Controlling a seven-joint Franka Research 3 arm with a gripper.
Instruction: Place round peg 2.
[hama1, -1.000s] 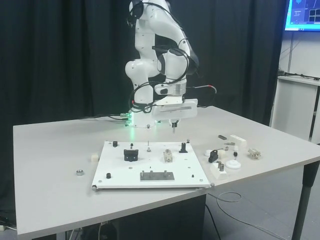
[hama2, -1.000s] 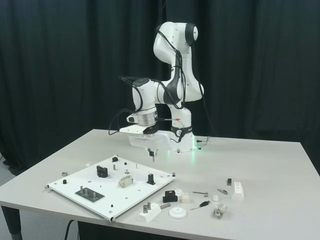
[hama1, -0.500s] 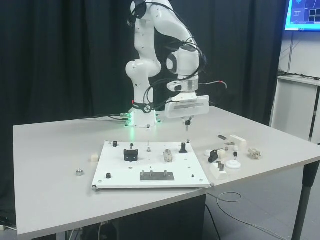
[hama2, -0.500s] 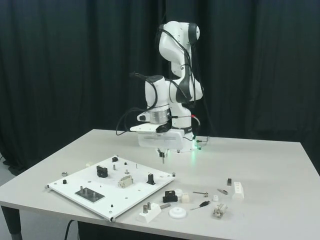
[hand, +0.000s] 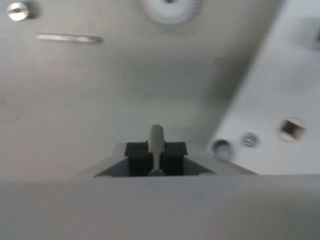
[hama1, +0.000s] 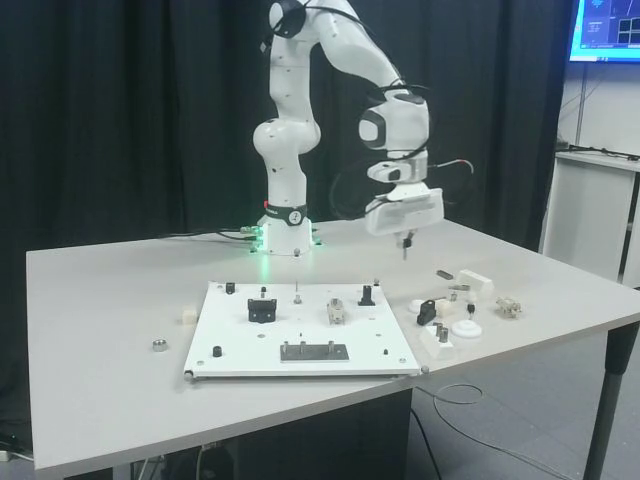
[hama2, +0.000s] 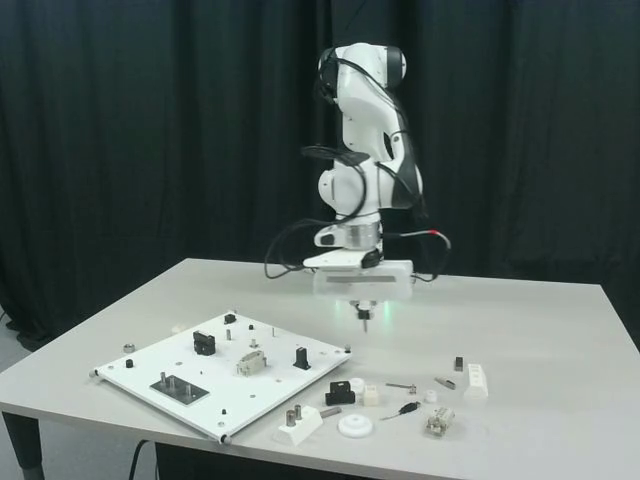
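Gripper (round peg clamped) now off the white board, above loose parts.

The slim grey round peg hangs upright, pinched in the gripper above the table.

Backdrop: black pleated curtain spans the wall behind the table in both room views.
Table: grey rectangular tabletop on dark legs.
Side furniture: white cabinet stands beyond the table's far end.
Screen: lit wall monitor above the cabinet, partly cropped.
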